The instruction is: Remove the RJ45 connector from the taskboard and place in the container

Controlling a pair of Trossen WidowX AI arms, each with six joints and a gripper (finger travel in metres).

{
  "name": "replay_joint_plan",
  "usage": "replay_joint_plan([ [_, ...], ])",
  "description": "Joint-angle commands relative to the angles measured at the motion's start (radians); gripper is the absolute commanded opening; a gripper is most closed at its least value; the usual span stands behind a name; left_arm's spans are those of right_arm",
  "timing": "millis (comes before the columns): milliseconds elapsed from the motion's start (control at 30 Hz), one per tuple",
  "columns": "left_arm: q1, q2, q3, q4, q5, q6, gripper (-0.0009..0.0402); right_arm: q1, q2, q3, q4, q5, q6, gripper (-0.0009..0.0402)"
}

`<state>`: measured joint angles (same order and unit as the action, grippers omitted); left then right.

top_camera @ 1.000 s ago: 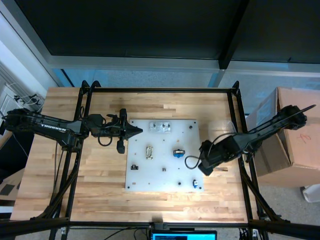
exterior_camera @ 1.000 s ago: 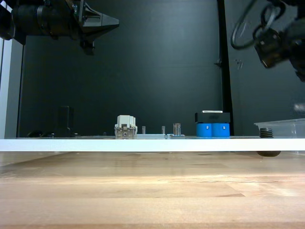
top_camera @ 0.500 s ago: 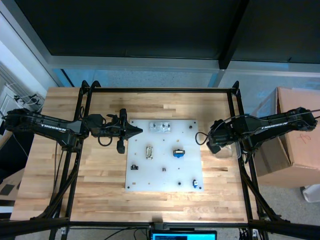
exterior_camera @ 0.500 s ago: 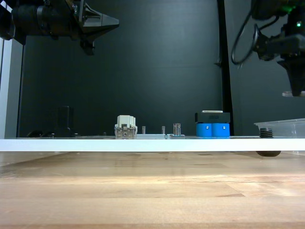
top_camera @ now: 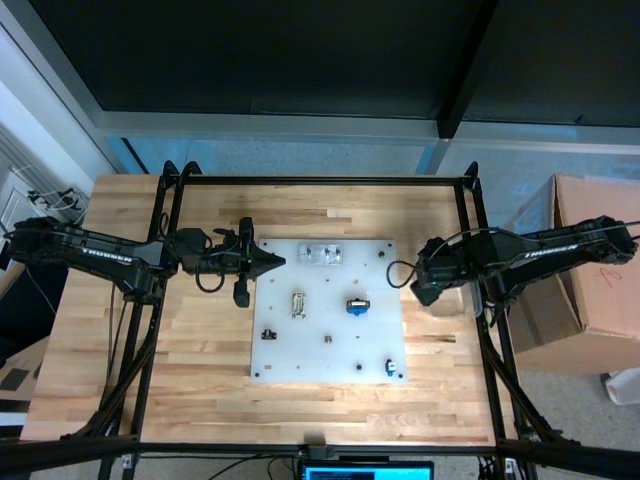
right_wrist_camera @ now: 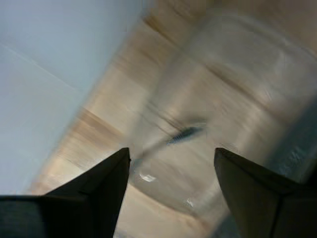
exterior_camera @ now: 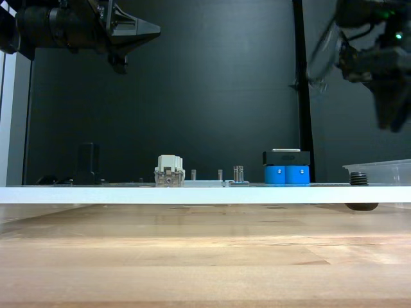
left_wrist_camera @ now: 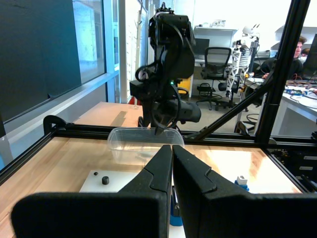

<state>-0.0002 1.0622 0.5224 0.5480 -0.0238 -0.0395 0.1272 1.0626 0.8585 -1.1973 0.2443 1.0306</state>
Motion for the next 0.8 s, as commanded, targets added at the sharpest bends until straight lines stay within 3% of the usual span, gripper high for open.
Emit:
replay_joint_plan([
  [33,0.0,0.0,0.0,0.0,0.0,0.0,0.0,0.005,-0.001,0.033,0.09,0.003,-0.103,0.0253],
  [133,0.0,0.0,0.0,0.0,0.0,0.0,0.0,0.005,-0.002,0.049,0.211,0.028,-0.254,0.0239],
  [367,0.0,0.0,0.0,0.0,0.0,0.0,0.0,0.004,-0.036,0.05,0.568,0.023,-0.578,0.018],
  [633,0.0,0.0,0.0,0.0,0.0,0.0,0.0,-0.021,-0.04,0.035,0.845,0.02,-0.818,0.0099],
  [800,0.0,0.0,0.0,0.0,0.0,0.0,0.0,-0.074,-0.048,-0.01,1.027,-0.072,-0.894,0.0048],
])
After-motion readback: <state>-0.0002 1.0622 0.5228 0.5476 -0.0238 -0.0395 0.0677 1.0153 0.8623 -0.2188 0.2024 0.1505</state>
